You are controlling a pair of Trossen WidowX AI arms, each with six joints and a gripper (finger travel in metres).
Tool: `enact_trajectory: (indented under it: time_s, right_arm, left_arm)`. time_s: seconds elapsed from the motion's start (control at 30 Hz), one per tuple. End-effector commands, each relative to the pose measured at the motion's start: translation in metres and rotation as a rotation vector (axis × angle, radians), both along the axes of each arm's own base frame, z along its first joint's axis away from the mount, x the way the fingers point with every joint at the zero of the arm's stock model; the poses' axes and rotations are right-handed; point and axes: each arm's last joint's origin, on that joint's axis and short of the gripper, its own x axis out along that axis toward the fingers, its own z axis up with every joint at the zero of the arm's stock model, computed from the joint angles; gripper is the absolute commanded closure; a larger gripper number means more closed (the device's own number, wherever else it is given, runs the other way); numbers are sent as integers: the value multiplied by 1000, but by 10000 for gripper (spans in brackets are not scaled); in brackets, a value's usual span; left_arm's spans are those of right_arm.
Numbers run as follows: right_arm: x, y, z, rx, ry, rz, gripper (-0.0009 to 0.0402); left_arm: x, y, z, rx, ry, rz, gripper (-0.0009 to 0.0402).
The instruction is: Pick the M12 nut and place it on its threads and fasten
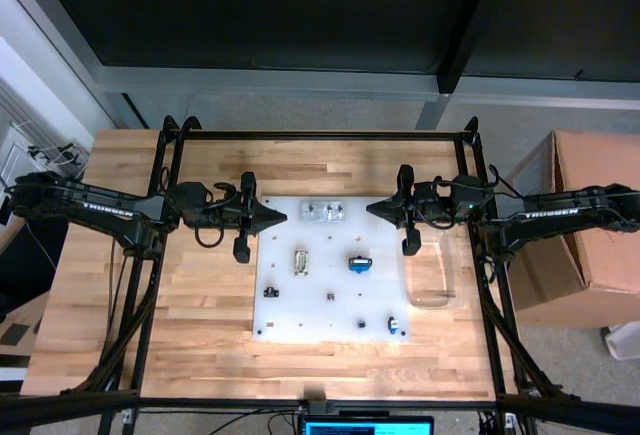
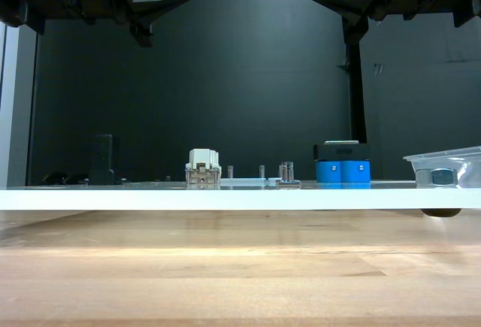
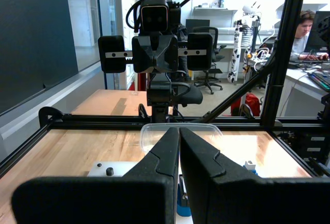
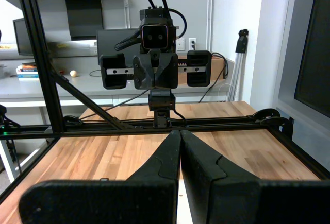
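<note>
2 grippers hang high over the far half of the white board (image 1: 300,305), tips turned toward each other and well apart. The left gripper (image 1: 280,217) has its fingers (image 3: 160,162) pressed together with nothing between them, which its own wrist view shows best. The right gripper (image 1: 372,210) is the same, its fingers (image 4: 206,172) closed on nothing.

The M12 nut (image 2: 443,178) shows plainly only in the low view. It is silver and 6-sided, lies level, and sits right down at the board's surface, where it seems to lie inside the clear tray (image 1: 430,303). The high view shows it only as a small spot at the board's near right corner, just beside the tray and outside its rim. So it is on its stud, well apart from both grippers. Board and tray rest on the wooden desk (image 1: 200,335).
</note>
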Motion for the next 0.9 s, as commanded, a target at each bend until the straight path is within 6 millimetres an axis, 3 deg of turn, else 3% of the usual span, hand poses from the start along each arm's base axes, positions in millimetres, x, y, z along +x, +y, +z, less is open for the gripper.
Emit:
enact_trajectory:
  time_s: [0.03,0.9]
  right_arm:
    - [0,0,0,-1,0,0,393]
    - [0,0,-3,0,31,1,393]
  left_arm:
    - [0,0,0,0,2,0,393]
    - [0,0,0,0,7,0,393]
